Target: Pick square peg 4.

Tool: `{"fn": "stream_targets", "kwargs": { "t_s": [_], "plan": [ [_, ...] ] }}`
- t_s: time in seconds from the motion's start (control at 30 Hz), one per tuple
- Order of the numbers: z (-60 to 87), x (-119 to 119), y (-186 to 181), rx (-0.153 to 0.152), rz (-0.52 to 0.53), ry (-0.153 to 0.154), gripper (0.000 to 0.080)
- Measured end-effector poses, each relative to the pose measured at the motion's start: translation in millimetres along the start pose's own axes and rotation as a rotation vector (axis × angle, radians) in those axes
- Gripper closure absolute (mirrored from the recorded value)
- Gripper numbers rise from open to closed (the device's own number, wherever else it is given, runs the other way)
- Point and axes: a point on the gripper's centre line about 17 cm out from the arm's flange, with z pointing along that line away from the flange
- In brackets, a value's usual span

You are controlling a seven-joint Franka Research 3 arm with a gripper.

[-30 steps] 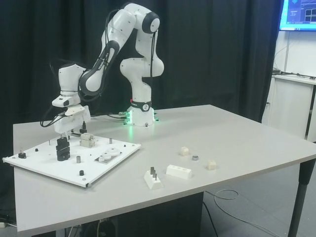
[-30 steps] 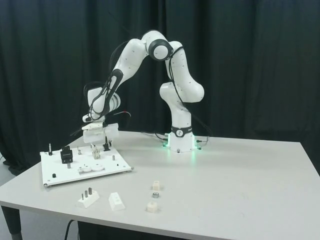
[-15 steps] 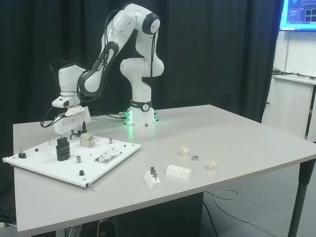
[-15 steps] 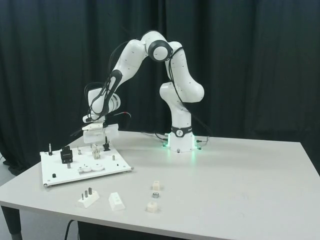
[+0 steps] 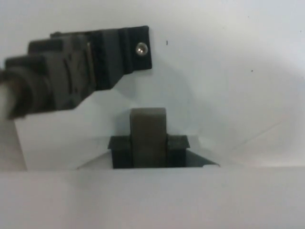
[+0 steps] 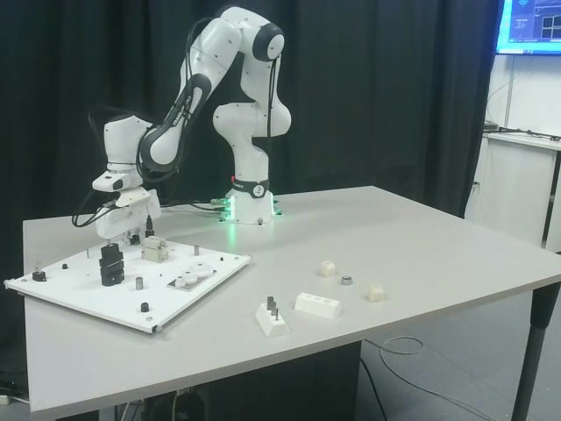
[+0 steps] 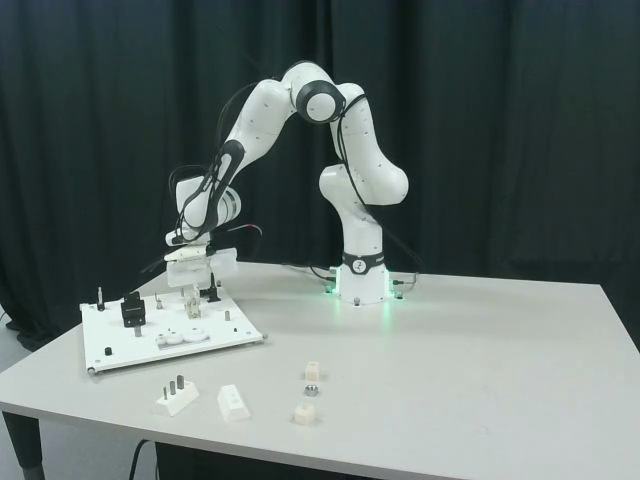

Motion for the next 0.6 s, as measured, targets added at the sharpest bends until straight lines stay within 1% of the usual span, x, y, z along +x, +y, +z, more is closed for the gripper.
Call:
{"fn": "stream_targets", "kwargs": {
  "t_s": [0.33,0.6],
  "plan": [
    [-0.9,0.3,1.7,-0.003,-0.001,0.000,0.0651],
    [-9.8,-2.4,10.6,-0.021,-0.009,-0.008,0.0651]
  ]
}}
